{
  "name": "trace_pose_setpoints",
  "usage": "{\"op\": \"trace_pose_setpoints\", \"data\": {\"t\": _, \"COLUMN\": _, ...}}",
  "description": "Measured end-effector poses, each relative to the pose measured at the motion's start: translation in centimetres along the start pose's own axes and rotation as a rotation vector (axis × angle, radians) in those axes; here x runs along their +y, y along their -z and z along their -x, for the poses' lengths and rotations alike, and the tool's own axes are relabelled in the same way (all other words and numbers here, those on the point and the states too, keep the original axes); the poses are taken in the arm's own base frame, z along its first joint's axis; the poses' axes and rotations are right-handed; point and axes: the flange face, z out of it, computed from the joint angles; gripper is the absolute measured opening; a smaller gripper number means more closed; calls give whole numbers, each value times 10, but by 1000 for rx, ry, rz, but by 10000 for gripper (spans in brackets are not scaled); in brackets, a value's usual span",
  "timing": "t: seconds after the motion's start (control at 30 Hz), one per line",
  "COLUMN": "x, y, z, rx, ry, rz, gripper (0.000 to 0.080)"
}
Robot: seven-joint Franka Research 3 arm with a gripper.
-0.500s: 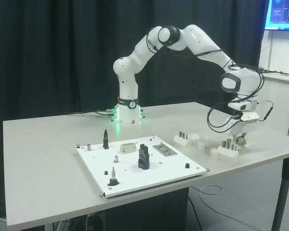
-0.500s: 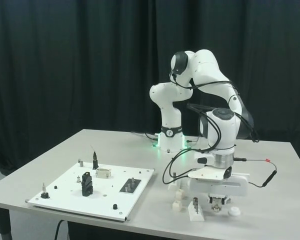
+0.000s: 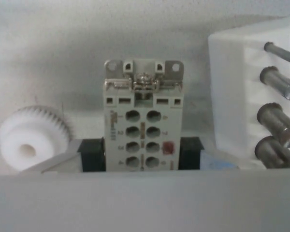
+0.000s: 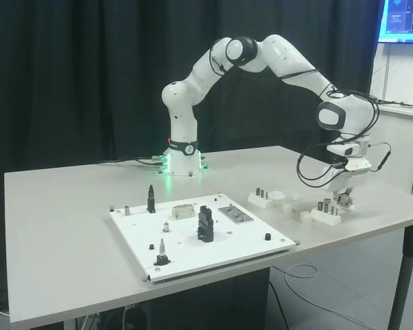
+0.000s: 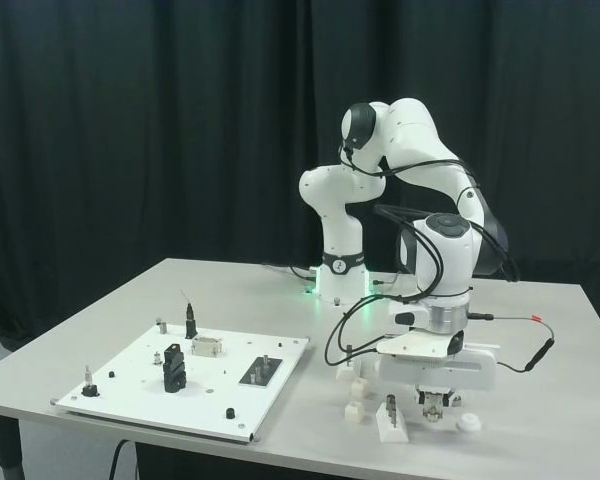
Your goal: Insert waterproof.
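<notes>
In the wrist view a white connector block (image 3: 143, 130) with two columns of numbered holes stands between my black finger pads (image 3: 92, 154), and my gripper (image 3: 141, 155) is shut on its sides. From the room cameras the gripper (image 4: 342, 199) hangs just above the grey table at the far right, beside the white parts holders; the second room view shows the gripper (image 5: 435, 404) low over the table with the connector mostly hidden by the hand. The white assembly board (image 4: 193, 242) lies well to the left.
A white gear (image 3: 33, 137) lies on the table beside the connector, and a white holder with several metal pegs (image 3: 241, 96) stands on its other side. The board (image 5: 130, 392) carries black and metal fixtures. A cable trails from the hand.
The hand has risen slightly from the table with the connector still in its grip. Nothing else moved.
</notes>
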Motion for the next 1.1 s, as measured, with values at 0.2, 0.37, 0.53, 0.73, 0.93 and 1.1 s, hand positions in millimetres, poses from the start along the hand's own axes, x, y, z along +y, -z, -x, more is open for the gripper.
{"op": "trace_pose_setpoints", "data": {"t": 0.2, "x": 0, "y": 0, "z": 0, "rx": 2, "ry": 3, "rz": 1, "gripper": 323}}
{"op": "trace_pose_setpoints", "data": {"t": 0.37, "x": 0, "y": 1, "z": -1, "rx": 3, "ry": 7, "rz": 0, "gripper": 323}}
{"op": "trace_pose_setpoints", "data": {"t": 0.53, "x": 0, "y": 2, "z": -2, "rx": 7, "ry": 11, "rz": 0, "gripper": 323}}
{"op": "trace_pose_setpoints", "data": {"t": 0.73, "x": -1, "y": 3, "z": -2, "rx": 16, "ry": 19, "rz": 2, "gripper": 323}}
{"op": "trace_pose_setpoints", "data": {"t": 0.93, "x": 0, "y": 4, "z": -4, "rx": 21, "ry": 20, "rz": 3, "gripper": 323}}
{"op": "trace_pose_setpoints", "data": {"t": 1.1, "x": 0, "y": 6, "z": -6, "rx": 26, "ry": 17, "rz": 2, "gripper": 323}}
